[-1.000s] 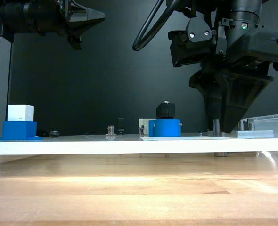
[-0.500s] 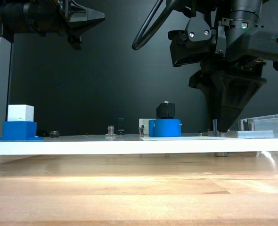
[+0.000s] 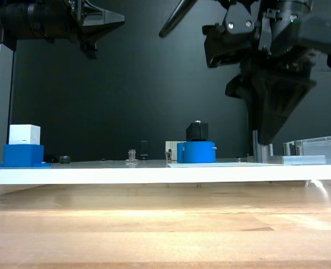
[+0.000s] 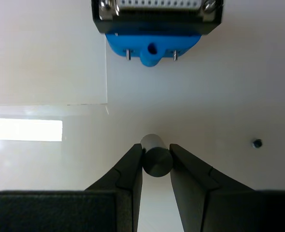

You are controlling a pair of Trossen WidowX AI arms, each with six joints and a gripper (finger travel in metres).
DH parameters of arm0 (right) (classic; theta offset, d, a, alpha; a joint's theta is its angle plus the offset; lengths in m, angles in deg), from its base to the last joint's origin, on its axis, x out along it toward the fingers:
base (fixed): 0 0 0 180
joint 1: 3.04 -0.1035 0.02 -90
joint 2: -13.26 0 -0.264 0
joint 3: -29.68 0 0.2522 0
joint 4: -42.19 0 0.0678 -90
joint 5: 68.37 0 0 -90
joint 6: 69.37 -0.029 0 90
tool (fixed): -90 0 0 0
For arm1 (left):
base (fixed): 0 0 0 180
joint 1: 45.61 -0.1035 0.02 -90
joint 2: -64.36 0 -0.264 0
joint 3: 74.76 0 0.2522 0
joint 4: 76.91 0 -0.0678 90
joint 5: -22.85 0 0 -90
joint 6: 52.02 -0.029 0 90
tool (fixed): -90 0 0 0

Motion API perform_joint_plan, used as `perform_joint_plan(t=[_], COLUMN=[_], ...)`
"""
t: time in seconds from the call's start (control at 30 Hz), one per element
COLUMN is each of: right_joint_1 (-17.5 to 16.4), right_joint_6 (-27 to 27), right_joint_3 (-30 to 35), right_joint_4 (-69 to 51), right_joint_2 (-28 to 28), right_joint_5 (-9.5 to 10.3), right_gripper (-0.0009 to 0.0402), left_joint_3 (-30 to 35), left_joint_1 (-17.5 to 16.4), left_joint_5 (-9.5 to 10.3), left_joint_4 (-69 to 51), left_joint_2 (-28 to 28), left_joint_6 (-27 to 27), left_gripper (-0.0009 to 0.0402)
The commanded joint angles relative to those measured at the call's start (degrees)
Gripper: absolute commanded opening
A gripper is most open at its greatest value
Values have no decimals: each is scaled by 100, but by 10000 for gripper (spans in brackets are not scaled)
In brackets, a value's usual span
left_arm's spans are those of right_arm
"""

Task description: Remove the 16mm cylinder and place in the container

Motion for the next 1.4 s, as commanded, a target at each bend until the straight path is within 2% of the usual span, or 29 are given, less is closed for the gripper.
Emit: perform_joint_plan(t=[0.03, 0.37, 0.63, 1.0, 1.4], right_joint_1=[17, 39, 39, -142, -382], right_joint_6=[4, -2, -72, -612, -852], right_joint_3=[15, 15, -61, -887, -1840], right_joint_4=[-48, -542, -870, -876, -885], right_joint_2=[188, 896, 1246, 2164, 3141], right_joint_5=[-35, -42, -46, -83, -81], right_gripper=[1, 0, 0, 0, 0], left_joint_3=[2, 2, 2, 2, 2], left_joint_1=[-2, -2, -2, 0, -2], left_joint_5=[-2, -2, -2, 0, -2], left_joint_4=[2, 2, 2, 0, 4], left_joint_2=[-2, -2, -2, -2, -2], left_joint_6=[-2, -2, 0, 0, -2], left_gripper=[0, 0, 0, 0, 0])
